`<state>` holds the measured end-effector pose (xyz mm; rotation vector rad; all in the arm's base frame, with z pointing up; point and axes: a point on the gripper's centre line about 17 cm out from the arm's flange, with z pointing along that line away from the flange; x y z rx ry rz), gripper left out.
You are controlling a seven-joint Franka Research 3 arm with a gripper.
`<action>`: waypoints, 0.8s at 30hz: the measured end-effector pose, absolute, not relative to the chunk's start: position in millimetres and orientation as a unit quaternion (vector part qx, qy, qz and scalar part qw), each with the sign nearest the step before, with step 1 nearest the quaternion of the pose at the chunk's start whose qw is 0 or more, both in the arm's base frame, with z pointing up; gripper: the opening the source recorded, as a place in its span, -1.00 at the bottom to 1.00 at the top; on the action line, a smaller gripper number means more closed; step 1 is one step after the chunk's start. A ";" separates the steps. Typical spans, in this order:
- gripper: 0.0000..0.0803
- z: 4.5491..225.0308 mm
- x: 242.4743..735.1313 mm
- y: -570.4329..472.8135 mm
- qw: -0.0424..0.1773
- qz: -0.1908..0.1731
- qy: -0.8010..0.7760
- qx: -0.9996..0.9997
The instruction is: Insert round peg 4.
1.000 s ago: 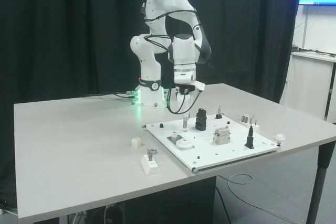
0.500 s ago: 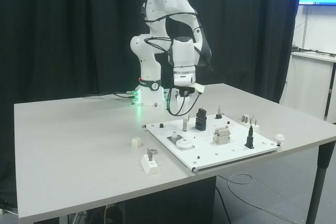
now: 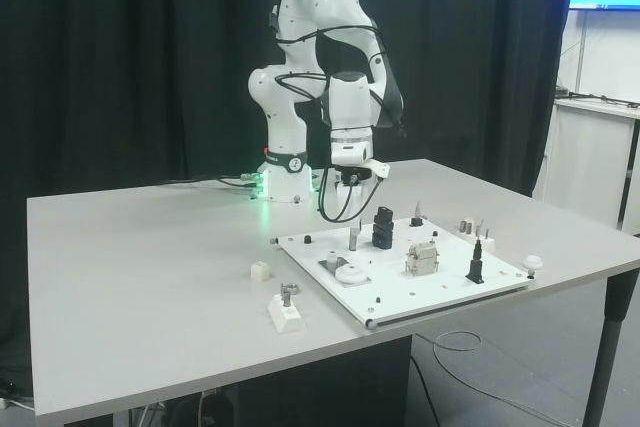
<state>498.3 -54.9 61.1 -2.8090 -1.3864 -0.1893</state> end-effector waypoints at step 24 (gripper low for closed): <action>-0.64 60.8 502.6 -56.8 -0.001 -0.069 -0.428 -0.901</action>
